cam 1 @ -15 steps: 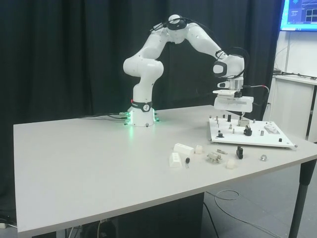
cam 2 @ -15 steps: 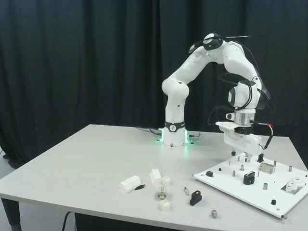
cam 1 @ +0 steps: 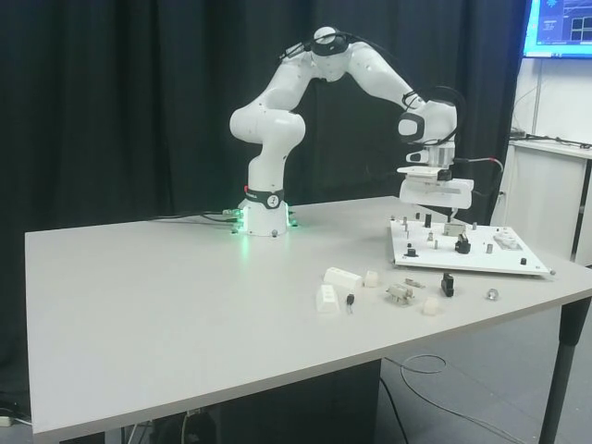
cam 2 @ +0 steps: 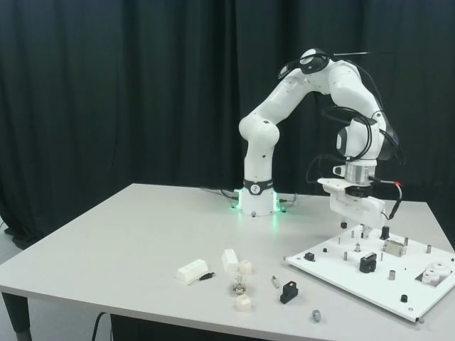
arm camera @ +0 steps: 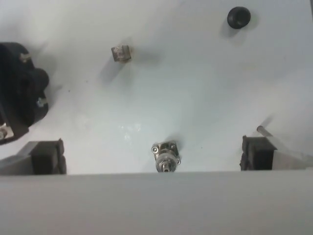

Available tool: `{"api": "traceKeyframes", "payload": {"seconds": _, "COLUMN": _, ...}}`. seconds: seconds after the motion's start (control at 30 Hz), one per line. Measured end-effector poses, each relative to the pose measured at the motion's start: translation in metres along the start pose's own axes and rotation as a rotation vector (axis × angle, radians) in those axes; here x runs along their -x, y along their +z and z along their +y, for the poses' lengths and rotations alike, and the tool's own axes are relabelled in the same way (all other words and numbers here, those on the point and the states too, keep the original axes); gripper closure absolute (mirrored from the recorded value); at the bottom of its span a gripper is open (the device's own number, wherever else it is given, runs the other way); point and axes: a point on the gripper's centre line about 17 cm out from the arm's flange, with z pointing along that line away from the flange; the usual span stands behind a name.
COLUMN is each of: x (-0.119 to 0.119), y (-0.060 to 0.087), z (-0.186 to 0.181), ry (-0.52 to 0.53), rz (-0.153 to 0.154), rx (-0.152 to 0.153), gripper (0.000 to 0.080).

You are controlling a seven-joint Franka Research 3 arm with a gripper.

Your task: Remove BNC.

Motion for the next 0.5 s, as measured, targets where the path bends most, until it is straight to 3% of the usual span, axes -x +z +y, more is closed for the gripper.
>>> {"api": "traceKeyframes", "payload": {"seconds": 0.5, "x": -0.0013, "y": -0.0033, "z": 0.0012, "ry": -0.016, "rz": 0.006, "rx": 0.017, "gripper": 0.0003}}
